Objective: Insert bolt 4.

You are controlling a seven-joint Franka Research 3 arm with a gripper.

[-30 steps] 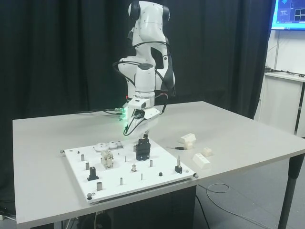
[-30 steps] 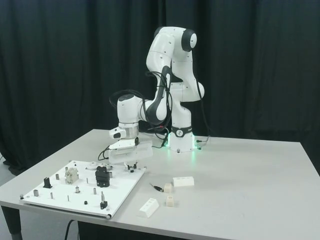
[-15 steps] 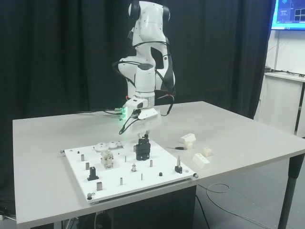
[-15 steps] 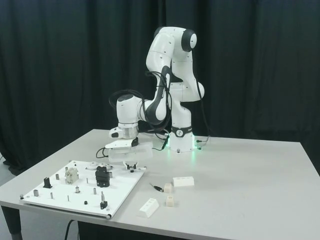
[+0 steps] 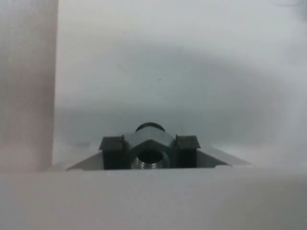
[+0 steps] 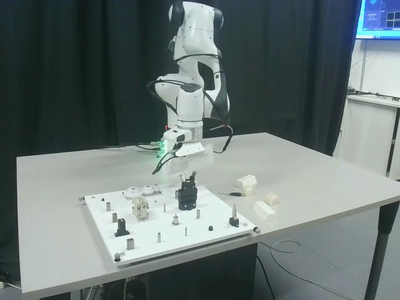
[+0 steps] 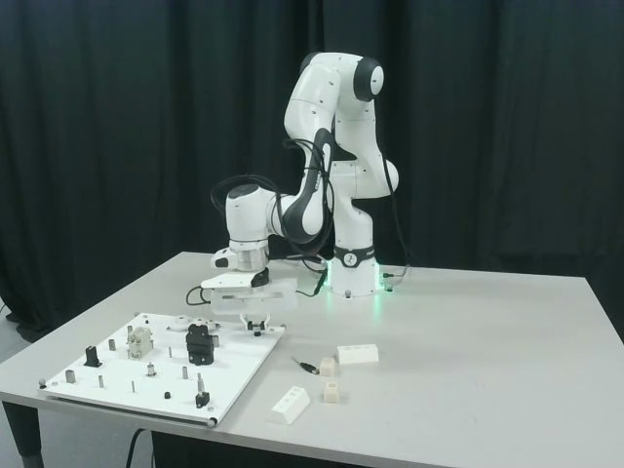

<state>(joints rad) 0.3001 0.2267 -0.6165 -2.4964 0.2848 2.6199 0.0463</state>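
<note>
Hand (image 6: 187,179) of mine hangs just above the black block (image 6: 187,196) on the white board (image 6: 164,220); grip state, I cannot tell.

From the first room view you look across the grey table (image 6: 300,169) from its front corner, the white board (image 6: 164,226) at lower left of the frame and the arm (image 6: 190,75) behind it. Your second room view stands farther off on another side, sharing board (image 7: 156,370), arm (image 7: 331,175) and table (image 7: 487,361). Your wrist view sits very close, facing a black fixture (image 5: 149,151).
</note>
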